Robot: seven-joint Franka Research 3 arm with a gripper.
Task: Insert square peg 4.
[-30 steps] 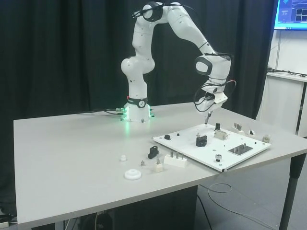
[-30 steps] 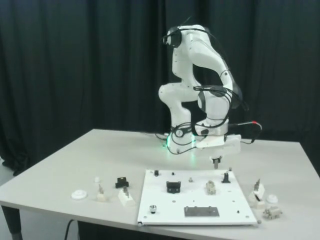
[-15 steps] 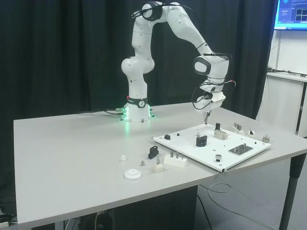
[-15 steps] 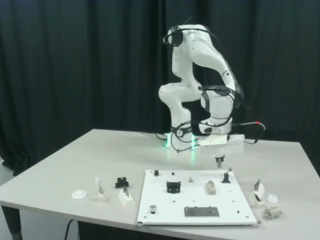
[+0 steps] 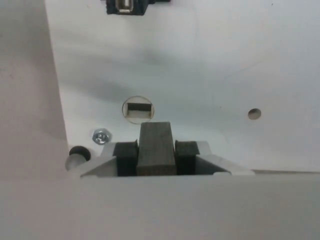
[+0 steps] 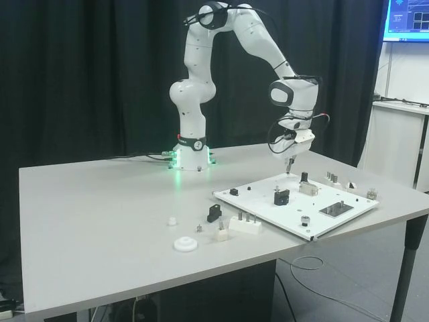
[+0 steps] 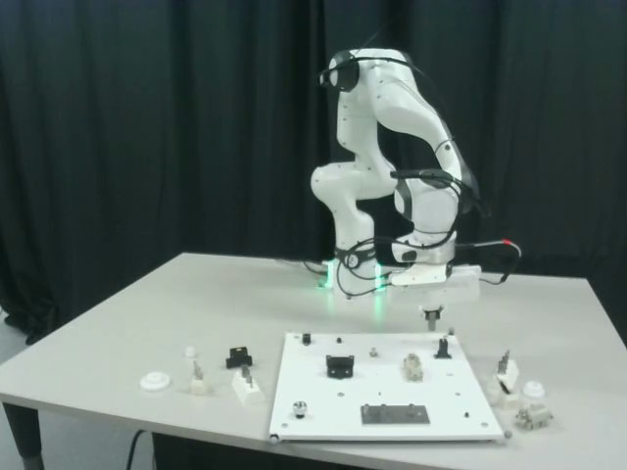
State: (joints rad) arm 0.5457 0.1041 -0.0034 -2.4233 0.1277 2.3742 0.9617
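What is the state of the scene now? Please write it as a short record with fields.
gripper: gripper shut on the square peg, held above the board
target: square hole in the white board, just ahead of the peg tip
peg inserted: not yet
board position: on the grey table, near its corner
loose parts: several small white and black pieces on the table beside the board

worktop (image 6: 100, 201): grey, carries loose parts
white ring (image 6: 185, 245): near edge
black curtain (image 7: 147, 117): behind
screen (image 6: 407, 20): far right, lit
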